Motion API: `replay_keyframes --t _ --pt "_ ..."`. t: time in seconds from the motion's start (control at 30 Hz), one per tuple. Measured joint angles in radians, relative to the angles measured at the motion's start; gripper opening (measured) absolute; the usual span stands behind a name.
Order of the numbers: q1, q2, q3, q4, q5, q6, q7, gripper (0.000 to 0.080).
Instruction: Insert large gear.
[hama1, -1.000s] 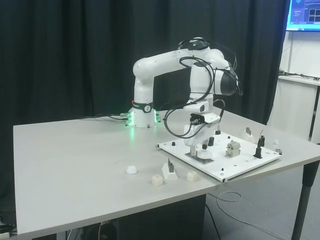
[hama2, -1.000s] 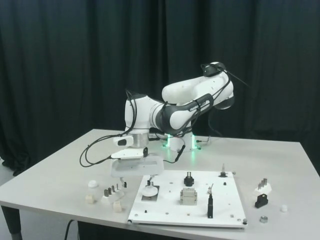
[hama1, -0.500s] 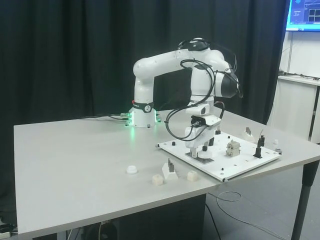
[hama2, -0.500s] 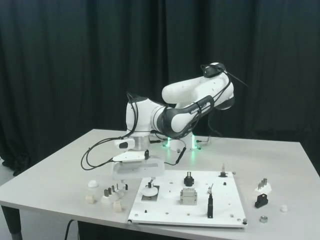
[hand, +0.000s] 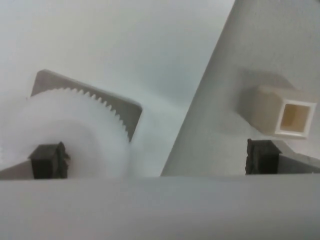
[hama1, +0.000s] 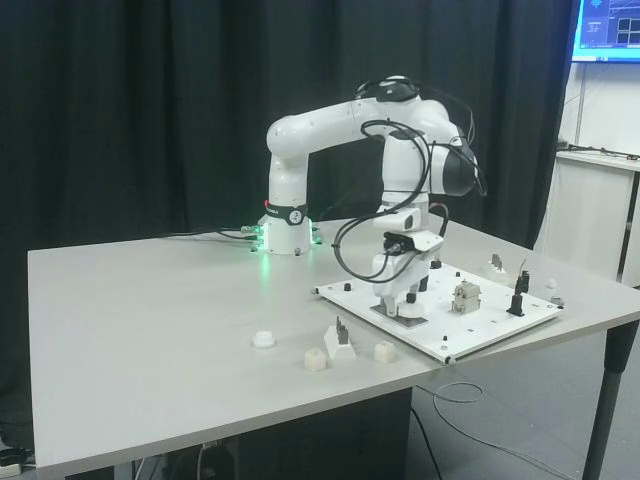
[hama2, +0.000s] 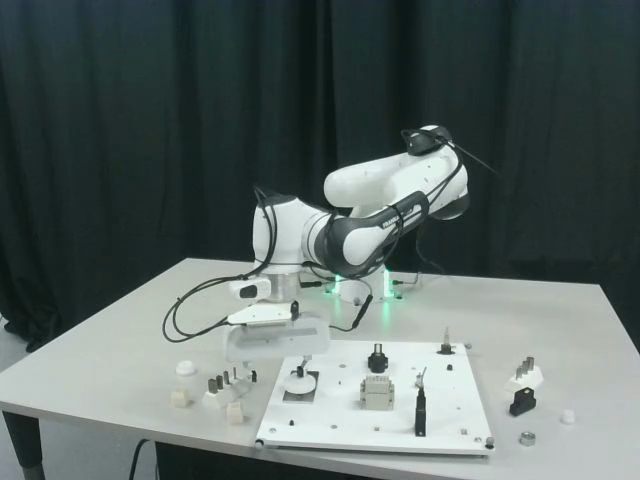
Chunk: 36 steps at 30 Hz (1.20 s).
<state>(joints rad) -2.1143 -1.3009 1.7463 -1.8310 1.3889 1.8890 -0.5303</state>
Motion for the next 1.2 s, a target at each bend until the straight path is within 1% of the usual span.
replay_keyframes --t 0.27,0.43,0.7,0.93,1.2 --pt "-0.001 -0.004 0.006 0.000 0.001 0.031 -0.023 0.0800" --pt "-0.002 -0.005 0.006 -0.001 -0.001 0.039 -0.032 0.0800" --pt "0.000 -0.005 0.005 -0.001 -0.003 0.037 -0.042 0.0800" --pt "0.004 -0.004 0.006 -0.002 -0.003 0.020 -0.053 0.0800" --pt "0.006 -0.004 0.015 -0.002 -0.003 0.007 -0.053 0.0800"
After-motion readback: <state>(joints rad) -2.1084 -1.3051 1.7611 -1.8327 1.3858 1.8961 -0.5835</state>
